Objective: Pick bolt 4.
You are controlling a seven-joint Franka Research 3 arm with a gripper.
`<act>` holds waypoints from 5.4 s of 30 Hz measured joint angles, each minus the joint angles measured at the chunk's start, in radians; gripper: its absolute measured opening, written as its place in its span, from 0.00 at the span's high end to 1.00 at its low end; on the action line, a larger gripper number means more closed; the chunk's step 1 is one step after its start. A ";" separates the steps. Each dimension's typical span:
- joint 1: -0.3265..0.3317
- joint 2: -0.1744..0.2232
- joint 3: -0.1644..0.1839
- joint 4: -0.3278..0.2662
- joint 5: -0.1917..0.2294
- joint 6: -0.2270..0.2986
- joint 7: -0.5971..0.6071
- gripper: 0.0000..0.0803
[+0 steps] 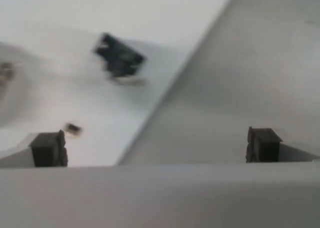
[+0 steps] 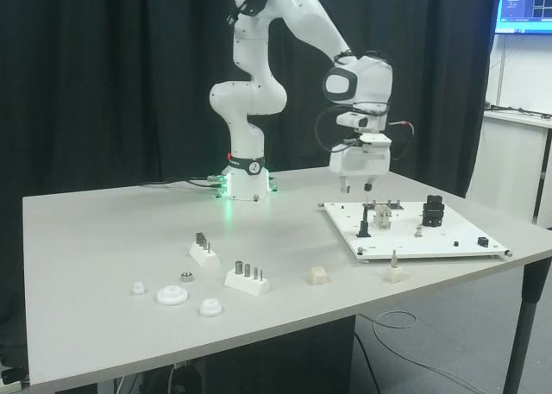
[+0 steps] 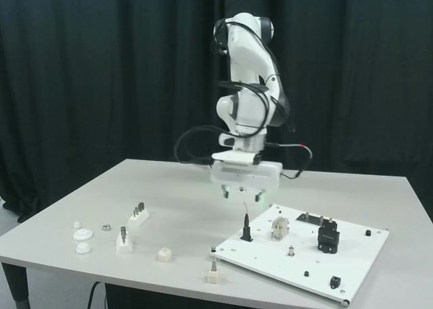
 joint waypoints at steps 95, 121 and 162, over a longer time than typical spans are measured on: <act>-0.142 0.570 -0.690 0.636 0.369 -0.068 -1.858 0.00; -0.142 0.598 -0.708 0.566 0.512 0.047 -2.030 0.00; -0.129 0.587 -0.704 0.458 0.552 0.147 -2.092 0.00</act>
